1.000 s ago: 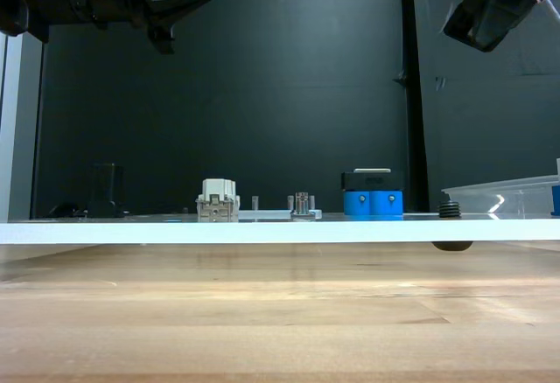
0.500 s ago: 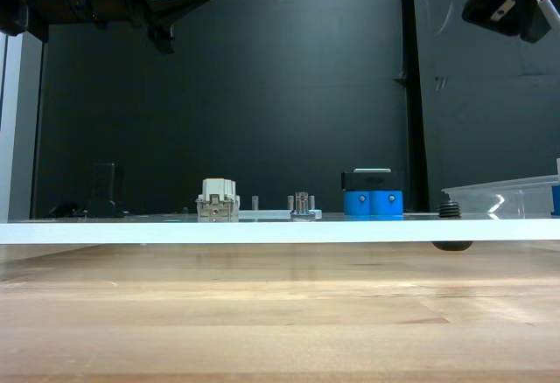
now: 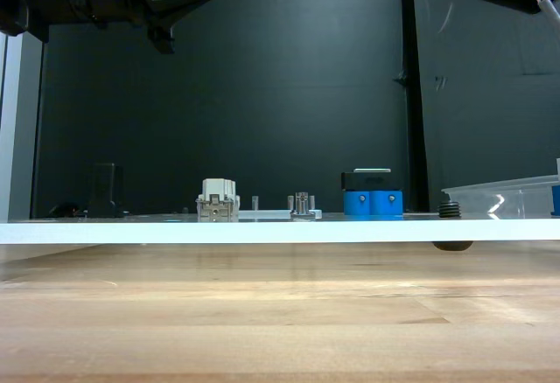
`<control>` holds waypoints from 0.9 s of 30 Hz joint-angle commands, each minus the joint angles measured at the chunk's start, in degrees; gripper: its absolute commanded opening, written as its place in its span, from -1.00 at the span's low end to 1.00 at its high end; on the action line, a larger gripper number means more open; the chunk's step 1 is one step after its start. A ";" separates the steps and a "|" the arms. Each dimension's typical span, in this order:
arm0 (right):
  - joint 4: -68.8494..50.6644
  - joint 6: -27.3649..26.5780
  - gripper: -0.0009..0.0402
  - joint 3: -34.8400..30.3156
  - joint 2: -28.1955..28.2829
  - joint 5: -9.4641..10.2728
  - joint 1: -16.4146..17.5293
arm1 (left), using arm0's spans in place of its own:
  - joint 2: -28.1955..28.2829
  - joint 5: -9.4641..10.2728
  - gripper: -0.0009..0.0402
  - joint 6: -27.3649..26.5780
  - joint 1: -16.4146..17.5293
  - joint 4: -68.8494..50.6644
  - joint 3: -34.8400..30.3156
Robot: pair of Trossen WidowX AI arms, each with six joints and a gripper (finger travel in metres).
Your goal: Remove the rj45 connector and place it in the container
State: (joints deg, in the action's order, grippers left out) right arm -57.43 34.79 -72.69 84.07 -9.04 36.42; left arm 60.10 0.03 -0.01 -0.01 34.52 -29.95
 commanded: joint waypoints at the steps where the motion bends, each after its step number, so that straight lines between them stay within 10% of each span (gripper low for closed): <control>1: -0.17 1.68 -0.94 0.00 0.92 -0.28 0.48 | 0.02 0.00 -0.95 0.00 0.02 0.00 0.00; 16: 0.76 3.96 -0.13 0.00 4.63 -0.50 1.18 | 0.02 0.00 -0.95 0.00 0.00 0.00 0.00; 27: 1.62 3.96 -0.07 0.00 8.28 -1.92 1.01 | 0.02 0.00 -0.95 0.00 0.00 0.00 0.00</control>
